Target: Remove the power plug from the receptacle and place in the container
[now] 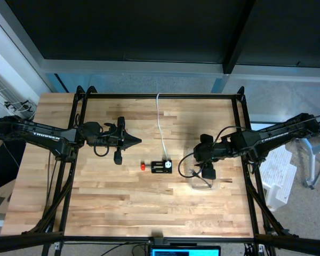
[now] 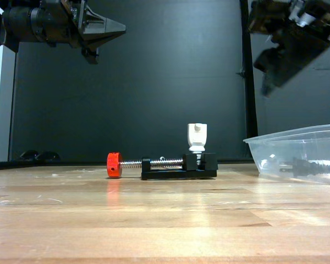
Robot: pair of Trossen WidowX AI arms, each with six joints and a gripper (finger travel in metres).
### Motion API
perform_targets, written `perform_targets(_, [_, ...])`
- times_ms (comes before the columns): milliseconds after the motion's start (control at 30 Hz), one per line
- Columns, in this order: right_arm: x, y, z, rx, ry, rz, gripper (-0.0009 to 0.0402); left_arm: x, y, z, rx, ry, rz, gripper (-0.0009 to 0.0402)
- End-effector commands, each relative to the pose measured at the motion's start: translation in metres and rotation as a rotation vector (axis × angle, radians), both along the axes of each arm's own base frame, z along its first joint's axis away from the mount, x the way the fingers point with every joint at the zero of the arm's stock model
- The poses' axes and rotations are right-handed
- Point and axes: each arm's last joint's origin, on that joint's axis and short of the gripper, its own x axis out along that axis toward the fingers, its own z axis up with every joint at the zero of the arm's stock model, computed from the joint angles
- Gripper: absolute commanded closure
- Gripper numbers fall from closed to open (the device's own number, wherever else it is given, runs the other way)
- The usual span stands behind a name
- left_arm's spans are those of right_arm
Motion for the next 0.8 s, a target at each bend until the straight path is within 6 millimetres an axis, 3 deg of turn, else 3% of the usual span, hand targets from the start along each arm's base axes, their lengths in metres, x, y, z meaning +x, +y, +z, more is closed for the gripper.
perform_targets(33, [0.002,-0.004,0.009,-0.01,-0.085,0.046,0.0217,0.0,0.0,0.0,0.0,0.0,0.0,0.0393])
perform_targets(233, [0.01,-0.015,0.025,-0.04,-0.255,0.057,0.0274,0.0,0.0,0.0,0.0,0.0,0.0,0.0393])
perform_targets(533, [0.025,-0.031,0.041,-0.018,-0.518,0.096,0.0398,0.0,0.0,0.0,0.0,0.0,0.0,0.0393])
perform_targets(800, [0.026,-0.042,0.033,-0.028,-0.754,0.069,0.0392,0.0,0.0,0.0,0.0,0.0,0.0,0.0393])
